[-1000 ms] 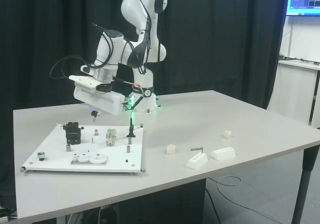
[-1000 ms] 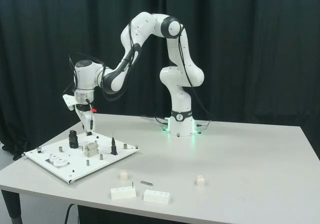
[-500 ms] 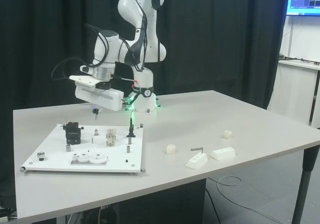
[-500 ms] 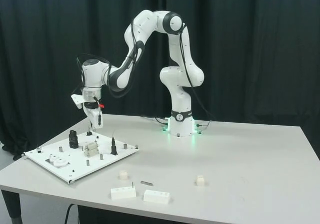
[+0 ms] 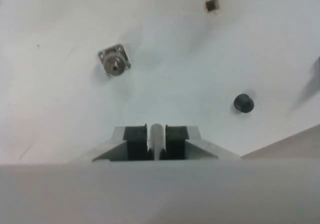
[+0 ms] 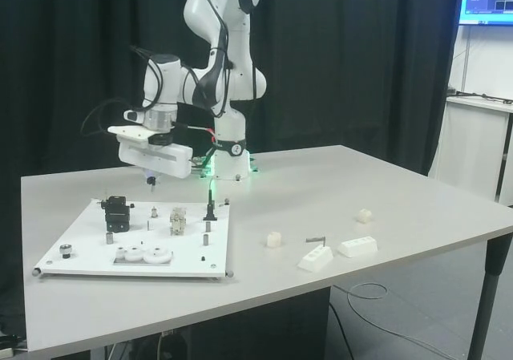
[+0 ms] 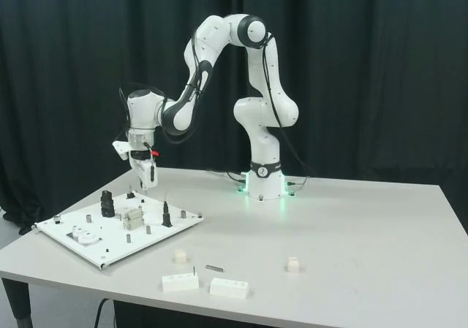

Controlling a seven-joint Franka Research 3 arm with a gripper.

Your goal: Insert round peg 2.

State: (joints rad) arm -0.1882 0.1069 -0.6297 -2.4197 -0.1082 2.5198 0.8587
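Since a second ago the arm (image 6: 210,47) has lifted and drawn back toward the far edge of the desk (image 6: 353,188), carrying its gripper (image 6: 150,180) up from just over the board (image 6: 212,252) to hang above the board's far edge. The grey desk is flat and matt; the white board is a square plate lying near the desk's left end in the first room view, with small fixtures standing on it, among them one black block (image 6: 117,212) and one flat white piece with round lobes (image 6: 143,255). Off the board, toward the desk's front edge, lie two long white blocks (image 7: 229,288) and two small white cubes (image 7: 293,264), with one short dark pin (image 7: 213,267) between them. Only the wrist view shows the gripper closely: its two black pads are clamped on a thin, pale, round peg (image 5: 156,140) that stands between them, well clear of the white surface below. That view also shows one square metal flange with a round centre (image 5: 114,63), one round black stud (image 5: 243,103) and one small square hole (image 5: 212,4), which the room views are too distant to make out.
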